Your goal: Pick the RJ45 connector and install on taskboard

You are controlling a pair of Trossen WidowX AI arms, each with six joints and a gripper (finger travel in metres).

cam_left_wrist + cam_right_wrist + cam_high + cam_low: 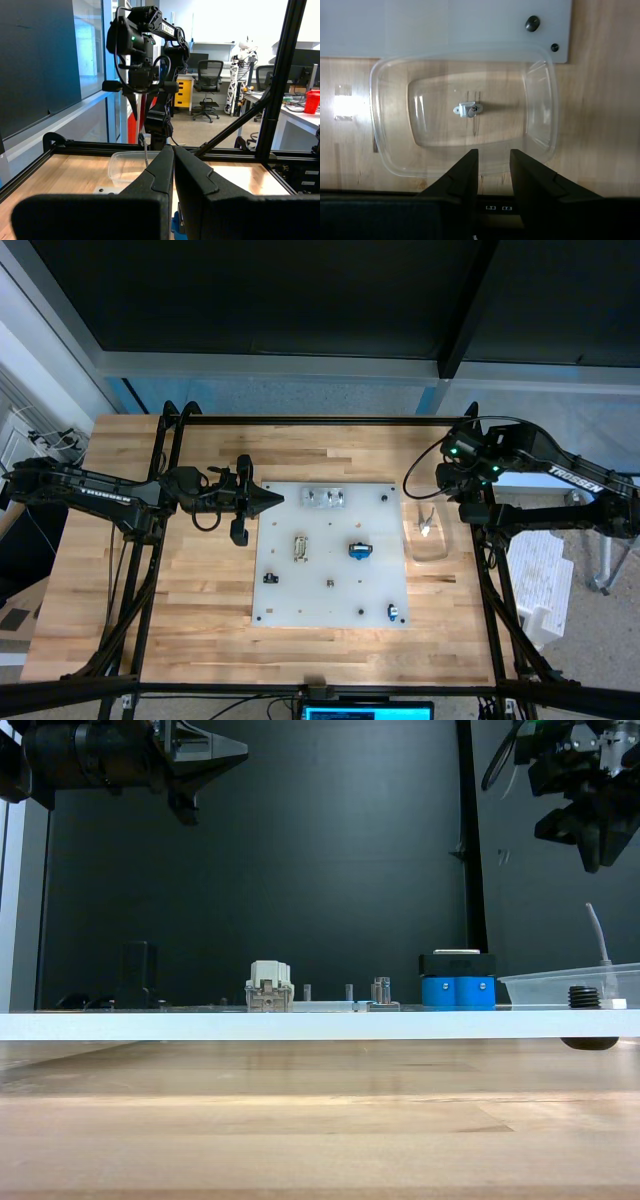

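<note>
Presently: approach stage, nothing picked yet.

- **Item one:** small pale RJ45 connector [468,109]. It lies inside the clear shallow plastic tray [385,150] on the wooden desk [150,600], just beside the large flat white square taskboard [300,600].
- **Item two:** right gripper [494,152]. It is poised above the tray and points down. Its jaws are parted by a narrow gap and hold nothing.
- **Item three:** left gripper [173,149]. It is raised near the board's left edge with its jaws pressed together.

Next move, as I judge it: descend onto the connector, probably widening the jaws first, then pinch its body squarely.
</note>
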